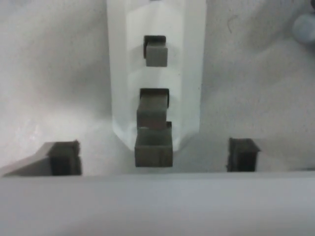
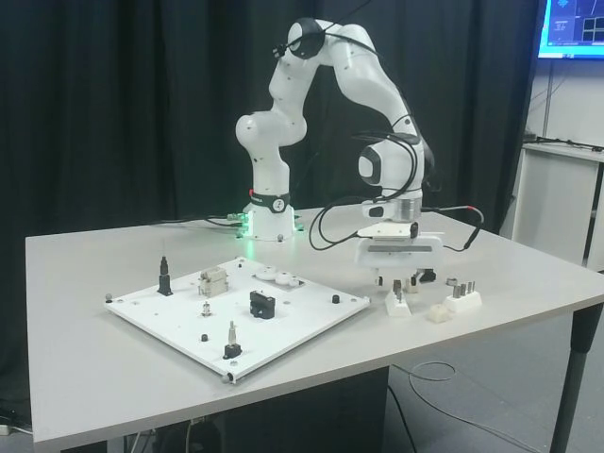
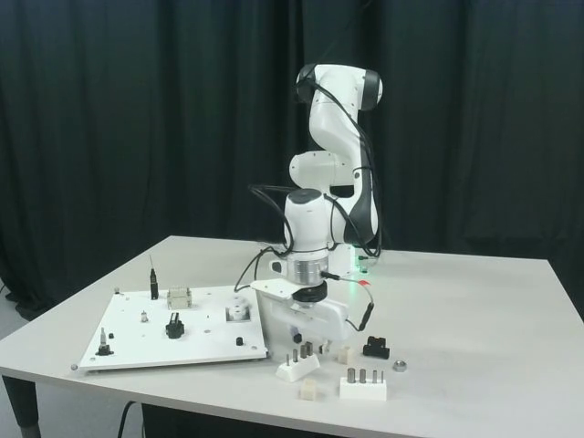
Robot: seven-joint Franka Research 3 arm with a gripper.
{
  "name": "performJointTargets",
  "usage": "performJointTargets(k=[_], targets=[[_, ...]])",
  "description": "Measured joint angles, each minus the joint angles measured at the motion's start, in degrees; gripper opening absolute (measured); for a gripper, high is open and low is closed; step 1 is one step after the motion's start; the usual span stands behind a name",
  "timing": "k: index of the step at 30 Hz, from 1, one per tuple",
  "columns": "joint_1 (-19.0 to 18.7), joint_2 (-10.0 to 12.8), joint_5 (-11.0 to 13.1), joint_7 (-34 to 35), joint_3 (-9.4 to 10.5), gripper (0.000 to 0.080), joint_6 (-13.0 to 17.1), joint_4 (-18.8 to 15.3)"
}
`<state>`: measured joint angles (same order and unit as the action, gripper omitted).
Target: Pick square peg 4.
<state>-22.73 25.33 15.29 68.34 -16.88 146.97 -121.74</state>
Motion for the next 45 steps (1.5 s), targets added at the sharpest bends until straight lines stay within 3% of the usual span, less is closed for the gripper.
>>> performJointTargets(k=[8, 9, 14, 15, 19, 20, 33, 45], targets=[[0.0, 0.0, 1.2, 0.2, 0.02, 0.0704, 0.2, 0.0], [0.0, 0.0, 1.3, 0.2, 0.02, 0.0384, 0.2, 0.0], [0.0, 0.2, 2.1, 0.2, 0.04, 0.0384, 0.3, 0.1], [0.0, 0.2, 2.2, 0.2, 0.02, 0.0214, 0.3, 0.1], [0.0, 0.3, 2.3, 0.2, 0.04, 0.0214, 0.3, 0.3], [0.0, 0.3, 2.3, 0.2, 0.04, 0.0153, 0.3, 0.3], [0.0, 0.4, 2.3, 0.2, 0.07, 0.0153, -0.1, 1.2], [0.0, -1.9, 2.2, 1.7, -0.86, 0.0153, -5.3, 2.8]])
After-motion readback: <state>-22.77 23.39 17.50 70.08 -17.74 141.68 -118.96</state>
